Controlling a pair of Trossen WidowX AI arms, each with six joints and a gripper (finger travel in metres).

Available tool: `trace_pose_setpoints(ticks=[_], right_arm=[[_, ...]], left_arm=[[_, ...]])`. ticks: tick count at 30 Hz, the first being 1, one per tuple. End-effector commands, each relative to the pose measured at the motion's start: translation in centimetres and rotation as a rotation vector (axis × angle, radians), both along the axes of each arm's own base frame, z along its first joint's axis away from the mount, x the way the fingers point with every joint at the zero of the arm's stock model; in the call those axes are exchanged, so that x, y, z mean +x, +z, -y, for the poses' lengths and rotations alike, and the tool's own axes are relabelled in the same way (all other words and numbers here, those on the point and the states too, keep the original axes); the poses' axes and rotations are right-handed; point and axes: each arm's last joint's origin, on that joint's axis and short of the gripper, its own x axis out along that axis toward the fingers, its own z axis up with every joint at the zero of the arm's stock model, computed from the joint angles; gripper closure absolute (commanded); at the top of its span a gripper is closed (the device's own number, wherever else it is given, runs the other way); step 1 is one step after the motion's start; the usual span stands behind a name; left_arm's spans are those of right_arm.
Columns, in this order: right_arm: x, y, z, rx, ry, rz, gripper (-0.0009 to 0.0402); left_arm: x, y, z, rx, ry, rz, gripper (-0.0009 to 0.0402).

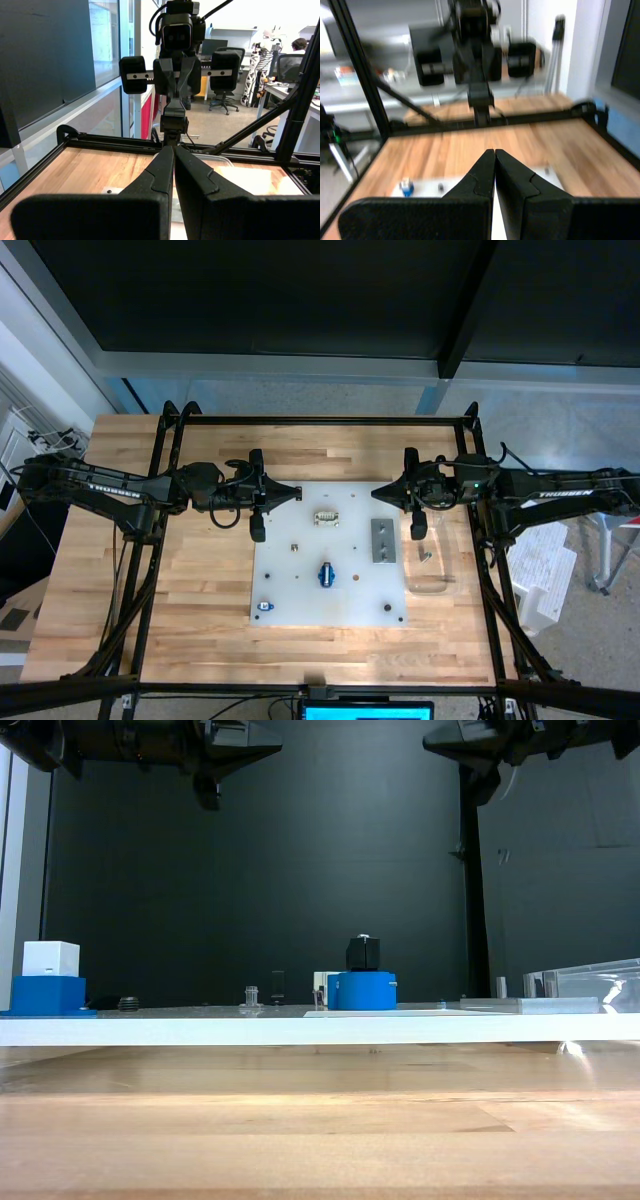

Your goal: Pick the 16mm cylinder and install on the taskboard

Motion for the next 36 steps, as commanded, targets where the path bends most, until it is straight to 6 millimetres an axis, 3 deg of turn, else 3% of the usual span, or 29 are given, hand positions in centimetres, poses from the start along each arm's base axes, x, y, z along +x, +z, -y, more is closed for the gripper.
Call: trace_pose_setpoints(ticks=[1, 24, 36], right_arm=[[-0.2, 0.2, -0.2, 0.019, 0.005, -0.093, 0.0393], [-1.6, 1.9, -2.1, 0.066, -0.003, -0.7, 0.0393], [-2.2, 0.9, -2.6, 0.064, -0.012, -0.918, 0.0393]], left_arm=[[0.0, 0.0, 0.0, 0.0, 0.0, 0.0, 0.0392], [0.0, 0.0, 0.0, 0.0, 0.0, 0.001, 0.0392], [0.0, 0.0, 0.0, 0.0, 0.0, 0.0, 0.0392]])
